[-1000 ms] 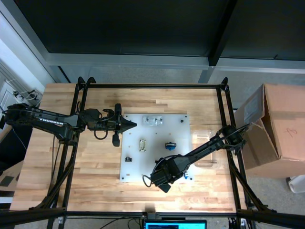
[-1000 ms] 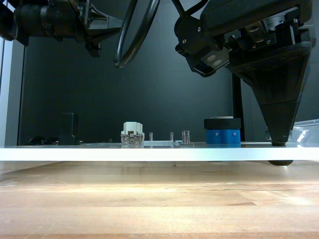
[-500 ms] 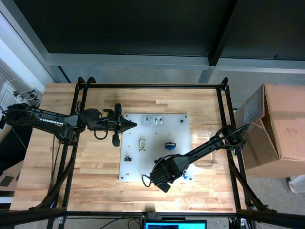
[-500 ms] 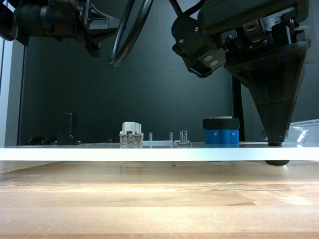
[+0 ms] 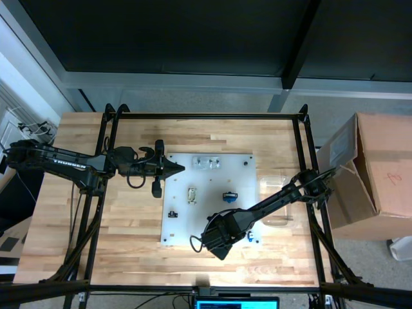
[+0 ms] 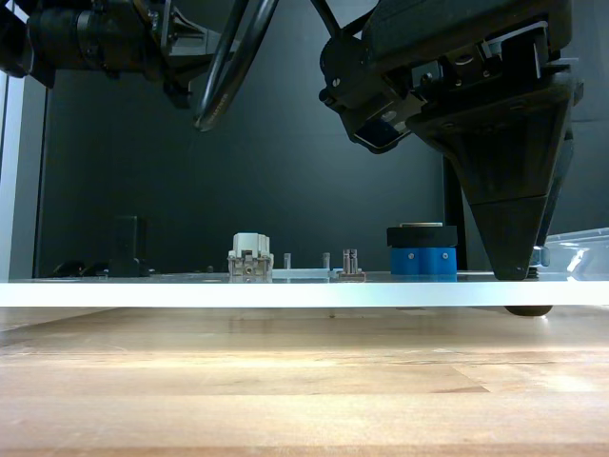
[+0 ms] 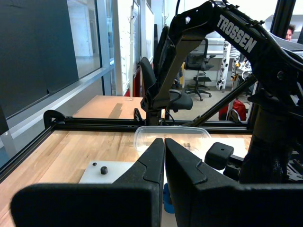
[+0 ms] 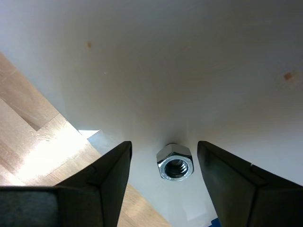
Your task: Pick the M12 nut and place it on its threads and fasten
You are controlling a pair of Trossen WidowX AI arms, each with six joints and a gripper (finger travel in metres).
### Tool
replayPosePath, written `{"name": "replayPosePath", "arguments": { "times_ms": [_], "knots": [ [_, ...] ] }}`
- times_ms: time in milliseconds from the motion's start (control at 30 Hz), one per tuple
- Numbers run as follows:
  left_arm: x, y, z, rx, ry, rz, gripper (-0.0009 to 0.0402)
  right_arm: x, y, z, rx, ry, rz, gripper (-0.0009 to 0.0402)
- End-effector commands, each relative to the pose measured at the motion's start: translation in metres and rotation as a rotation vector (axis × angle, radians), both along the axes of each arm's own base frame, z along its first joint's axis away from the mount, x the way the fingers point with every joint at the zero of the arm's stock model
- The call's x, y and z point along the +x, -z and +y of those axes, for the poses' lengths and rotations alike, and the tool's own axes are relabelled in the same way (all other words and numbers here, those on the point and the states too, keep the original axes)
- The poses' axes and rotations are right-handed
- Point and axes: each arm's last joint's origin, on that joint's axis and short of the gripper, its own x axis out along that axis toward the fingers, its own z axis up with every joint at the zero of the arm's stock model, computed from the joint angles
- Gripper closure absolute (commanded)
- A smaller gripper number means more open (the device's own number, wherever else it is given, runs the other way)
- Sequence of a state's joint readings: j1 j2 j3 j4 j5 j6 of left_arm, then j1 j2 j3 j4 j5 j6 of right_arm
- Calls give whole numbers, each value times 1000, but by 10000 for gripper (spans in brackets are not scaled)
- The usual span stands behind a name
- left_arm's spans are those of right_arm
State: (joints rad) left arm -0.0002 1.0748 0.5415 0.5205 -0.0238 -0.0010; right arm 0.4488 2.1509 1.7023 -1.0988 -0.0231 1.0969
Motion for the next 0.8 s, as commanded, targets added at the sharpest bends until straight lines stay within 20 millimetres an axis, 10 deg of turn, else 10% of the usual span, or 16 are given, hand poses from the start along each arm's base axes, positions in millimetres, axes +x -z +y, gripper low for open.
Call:
{"name": "replayPosePath", "arguments": {
  "times_ms": [33, 467, 800],
  "knots": [
    [0, 0, 0, 0, 0, -1, 393, -2, -8, 0, 6, -6, -9, 173],
    [0, 0, 0, 0, 0, -1, 393, -14, -38, -4, -35, -340, -52, 193],
    [0, 0, 0, 0, 0, -1, 393, -22, -32, -2, -80, -619, -28, 399]
  ]
}}
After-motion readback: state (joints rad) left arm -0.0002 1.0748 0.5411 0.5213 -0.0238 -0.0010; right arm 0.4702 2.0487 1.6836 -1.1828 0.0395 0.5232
